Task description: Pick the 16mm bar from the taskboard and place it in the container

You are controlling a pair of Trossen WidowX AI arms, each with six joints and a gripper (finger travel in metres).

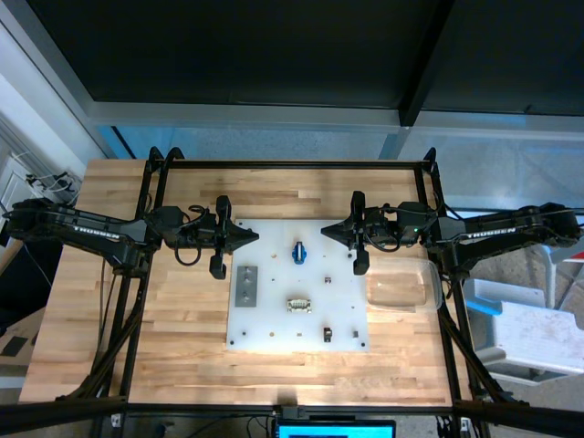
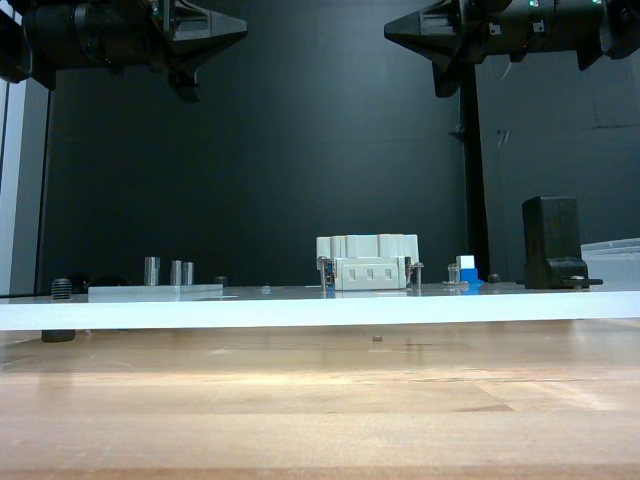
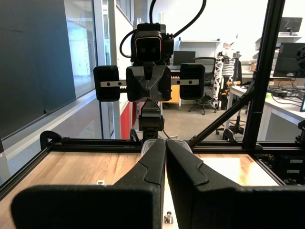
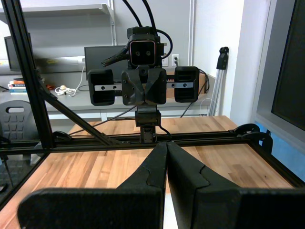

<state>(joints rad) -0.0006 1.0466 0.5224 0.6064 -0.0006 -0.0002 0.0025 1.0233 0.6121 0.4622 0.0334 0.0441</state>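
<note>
Clenched, empty, left tool [image 1: 248,236] and right tool [image 1: 330,230] hang over the board [image 1: 274,319]; bars [image 2: 152,271] stand in the block [image 1: 246,284] below left tool; container [image 1: 399,288] below right tool; lookalike bars risk a wrong pick.

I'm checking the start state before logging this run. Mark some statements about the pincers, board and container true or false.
1. The left pincer and right pincer are shut, raised over the taskboard's far part. True.
2. The container lies on the taskboard. False: it lies on the wooden table, beside the board on the right arm's side.
3. The grey block sits on the board's left-arm side. True.
4. The right pincer touches the blue part. False: it hangs well above it.
</note>
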